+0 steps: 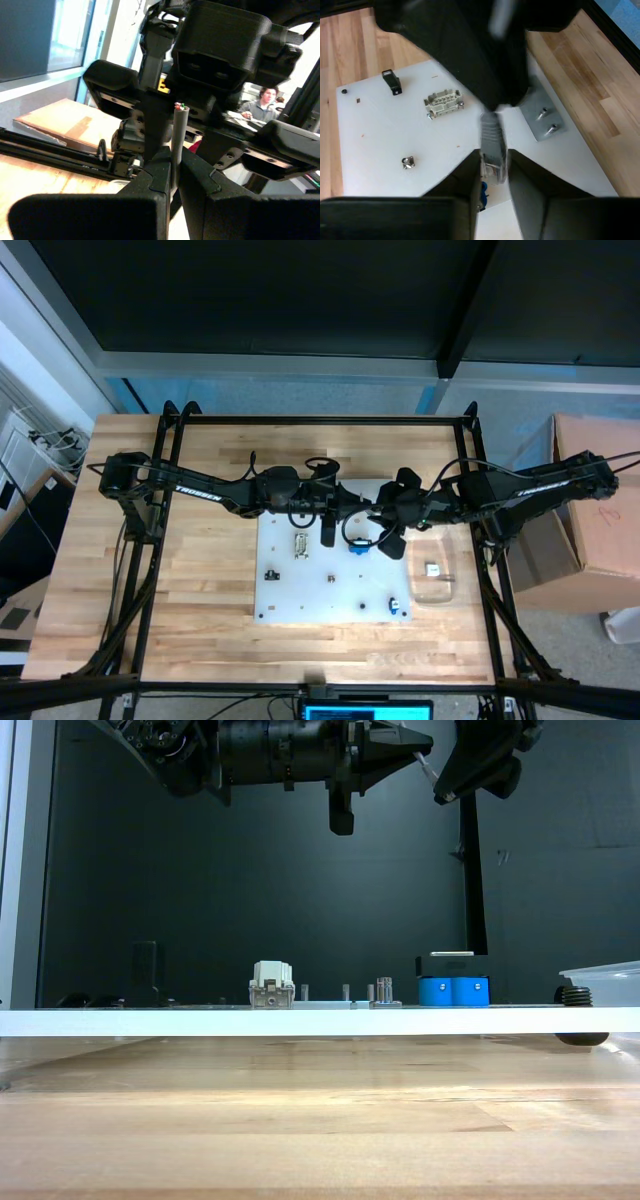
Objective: Pick the RJ45 connector and install on the taskboard
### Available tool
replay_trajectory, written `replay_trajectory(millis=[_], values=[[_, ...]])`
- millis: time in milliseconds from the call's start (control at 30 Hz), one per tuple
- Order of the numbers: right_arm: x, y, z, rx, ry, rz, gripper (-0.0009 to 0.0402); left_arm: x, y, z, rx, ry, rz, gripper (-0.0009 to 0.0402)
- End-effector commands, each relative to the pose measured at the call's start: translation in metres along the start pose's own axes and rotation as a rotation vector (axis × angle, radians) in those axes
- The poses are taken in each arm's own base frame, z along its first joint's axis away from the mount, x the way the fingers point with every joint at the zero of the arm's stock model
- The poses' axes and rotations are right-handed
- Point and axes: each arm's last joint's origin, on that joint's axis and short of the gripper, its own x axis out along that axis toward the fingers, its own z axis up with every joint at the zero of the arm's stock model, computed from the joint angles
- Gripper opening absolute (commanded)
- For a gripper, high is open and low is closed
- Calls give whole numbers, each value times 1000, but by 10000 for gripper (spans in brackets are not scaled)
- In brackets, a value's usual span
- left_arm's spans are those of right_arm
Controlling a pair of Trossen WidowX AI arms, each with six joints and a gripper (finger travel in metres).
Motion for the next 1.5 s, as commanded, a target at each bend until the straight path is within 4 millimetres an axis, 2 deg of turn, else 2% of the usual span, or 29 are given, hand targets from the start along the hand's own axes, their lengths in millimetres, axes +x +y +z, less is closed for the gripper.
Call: replay_trajectory(millis=[33,200,333,533,833,1100,1300,1500], values=[[-1,1,0,3,12,43,159,0,0,0,2,-2,4,0],[-10,1,5,-30,45,105,227,0,0,-2,7,24,-23,1],[-19,2,14,-71,80,169,243,0,-1,-6,6,74,-60,0],[-23,7,22,-151,158,271,236,-1,-4,-9,24,136,-193,0],[7,22,24,-248,241,324,232,-2,-8,-10,61,176,-341,0],[24,33,28,-298,224,437,227,-4,-9,-16,66,252,-450,0],[38,38,31,-320,212,472,204,-5,-9,-18,88,263,-461,0],[41,35,30,-312,209,471,180,-5,-7,-20,97,282,-439,0]])
